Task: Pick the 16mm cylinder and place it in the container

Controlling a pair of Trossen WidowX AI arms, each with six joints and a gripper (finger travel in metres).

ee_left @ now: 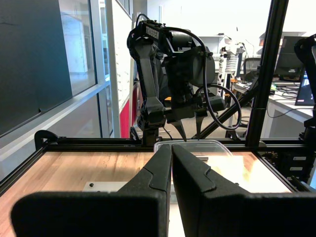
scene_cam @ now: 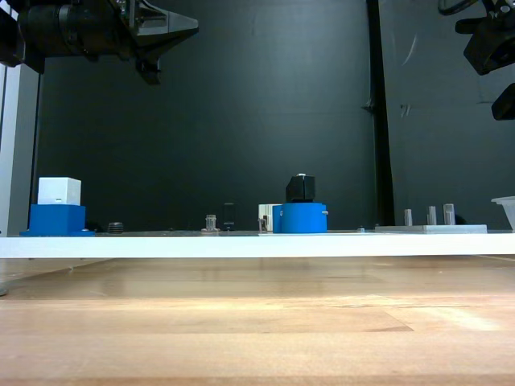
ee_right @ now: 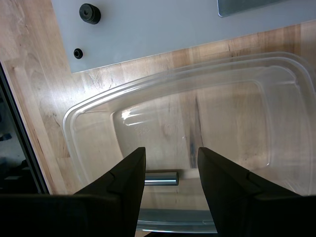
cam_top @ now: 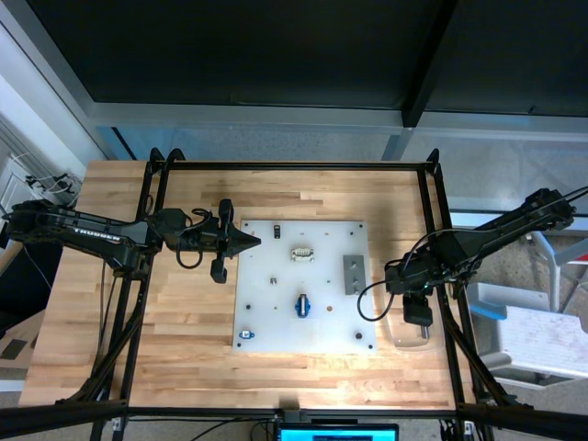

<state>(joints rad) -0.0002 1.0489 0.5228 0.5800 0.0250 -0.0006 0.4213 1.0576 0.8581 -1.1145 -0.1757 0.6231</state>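
Observation:
The 16mm cylinder (ee_right: 160, 178) is a short grey metal peg lying on its side on the floor of the container (ee_right: 98, 106), a clear plastic tray just off the white board's right edge (cam_top: 410, 339). My right gripper (ee_right: 171, 150) hangs open directly above the peg, with nothing between its fingers. In the high view the right gripper (cam_top: 418, 314) hovers over the tray. From the left wrist view the right gripper (ee_left: 190, 132) is seen pointing down over the container (ee_left: 193, 144). My left gripper (cam_top: 250, 241) is shut and empty, held high over the board's left edge (ee_left: 171, 148).
The white board (cam_top: 276, 317) carries a blue upright part (cam_top: 301, 305), a grey block with pegs (cam_top: 353, 273), a white connector (cam_top: 302, 253) and small fittings. A blue base with a white cube (scene_cam: 58, 205) stands at its near left corner. Black frame rails (cam_top: 432, 211) border the table.

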